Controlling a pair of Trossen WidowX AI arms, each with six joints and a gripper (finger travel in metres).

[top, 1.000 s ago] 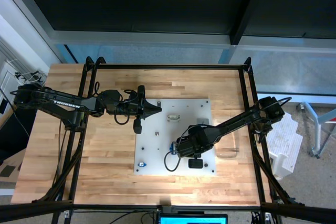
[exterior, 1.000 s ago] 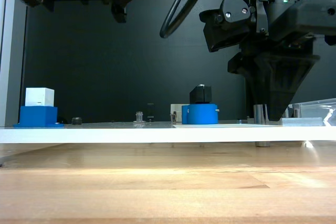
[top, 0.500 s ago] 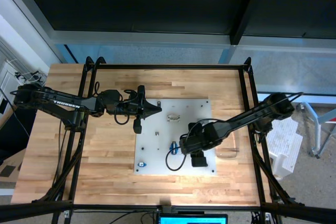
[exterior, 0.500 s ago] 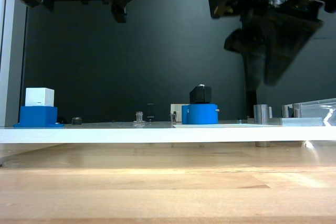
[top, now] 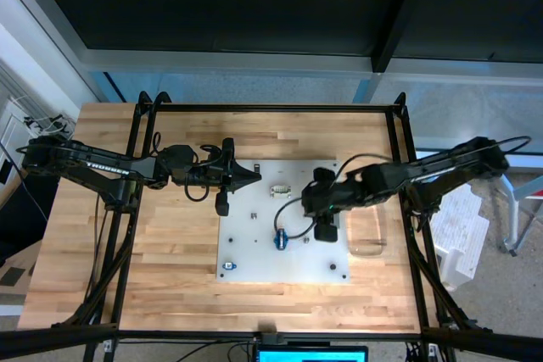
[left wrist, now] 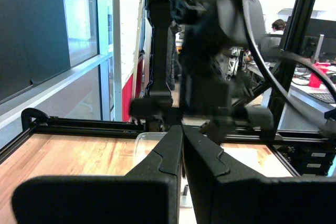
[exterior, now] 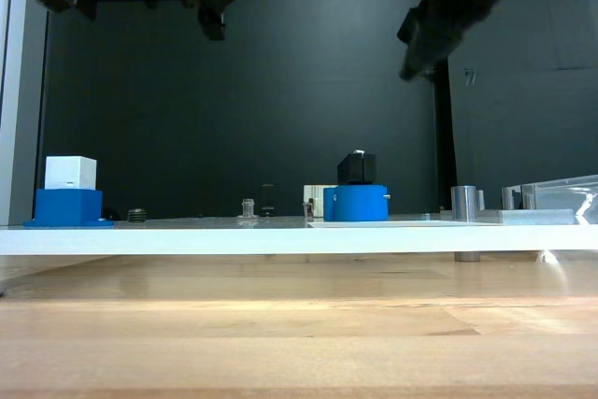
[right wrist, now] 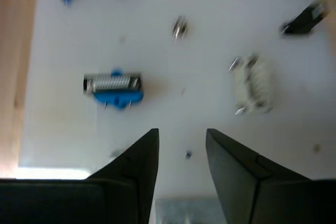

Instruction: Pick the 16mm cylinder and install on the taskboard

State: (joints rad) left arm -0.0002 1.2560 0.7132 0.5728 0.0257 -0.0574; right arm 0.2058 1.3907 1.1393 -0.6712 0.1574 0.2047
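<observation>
We judge the install done: the 16mm cylinder (exterior: 464,203) stands seated in the taskboard (exterior: 187,238), the right claw (right wrist: 181,131) hangs released and empty high over the board, and the left claw (left wrist: 182,142) sits parked and clenched over its left edge, so next we need only retreat clear.

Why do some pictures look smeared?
Right wrist view: the taskboard smears beneath the open right claw, above it. Left wrist view: the right arm blurs beyond the shut left claw, raised over the board's left edge. Low view: glare on the table.
</observation>
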